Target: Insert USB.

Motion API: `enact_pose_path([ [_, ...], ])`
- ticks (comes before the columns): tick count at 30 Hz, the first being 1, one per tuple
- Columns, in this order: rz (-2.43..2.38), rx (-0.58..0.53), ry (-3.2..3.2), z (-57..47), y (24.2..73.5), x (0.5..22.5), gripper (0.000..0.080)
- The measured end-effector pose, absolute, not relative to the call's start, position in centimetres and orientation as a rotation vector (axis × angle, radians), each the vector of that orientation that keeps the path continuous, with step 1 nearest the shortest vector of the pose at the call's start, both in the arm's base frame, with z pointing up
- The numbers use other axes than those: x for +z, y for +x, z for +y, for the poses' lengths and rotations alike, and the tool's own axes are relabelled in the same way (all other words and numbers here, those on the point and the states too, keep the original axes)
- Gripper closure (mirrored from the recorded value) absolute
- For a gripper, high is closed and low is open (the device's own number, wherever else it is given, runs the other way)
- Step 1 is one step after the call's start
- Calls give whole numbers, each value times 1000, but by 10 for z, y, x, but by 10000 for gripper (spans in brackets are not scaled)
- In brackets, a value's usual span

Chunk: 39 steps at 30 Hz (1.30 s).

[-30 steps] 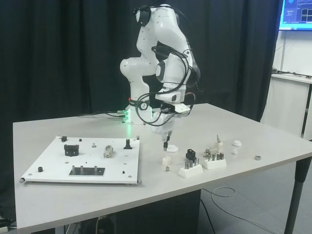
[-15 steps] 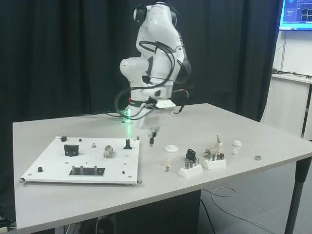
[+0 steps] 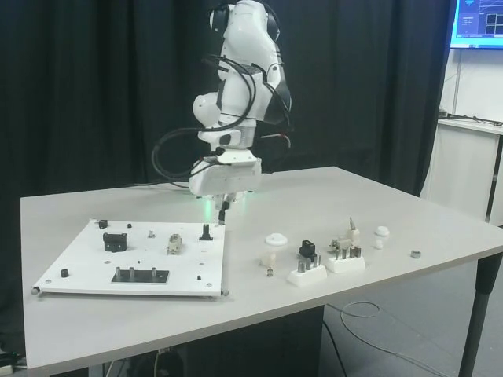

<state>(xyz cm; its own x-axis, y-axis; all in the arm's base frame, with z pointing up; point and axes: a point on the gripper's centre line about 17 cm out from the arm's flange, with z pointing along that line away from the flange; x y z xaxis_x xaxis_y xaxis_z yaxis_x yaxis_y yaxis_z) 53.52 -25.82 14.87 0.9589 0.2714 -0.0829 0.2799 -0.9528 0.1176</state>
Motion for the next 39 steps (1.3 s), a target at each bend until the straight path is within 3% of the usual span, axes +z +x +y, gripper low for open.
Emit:
enact_pose_path([
  [39, -250, -152, 3088, -264, 460, 156, 738],
])
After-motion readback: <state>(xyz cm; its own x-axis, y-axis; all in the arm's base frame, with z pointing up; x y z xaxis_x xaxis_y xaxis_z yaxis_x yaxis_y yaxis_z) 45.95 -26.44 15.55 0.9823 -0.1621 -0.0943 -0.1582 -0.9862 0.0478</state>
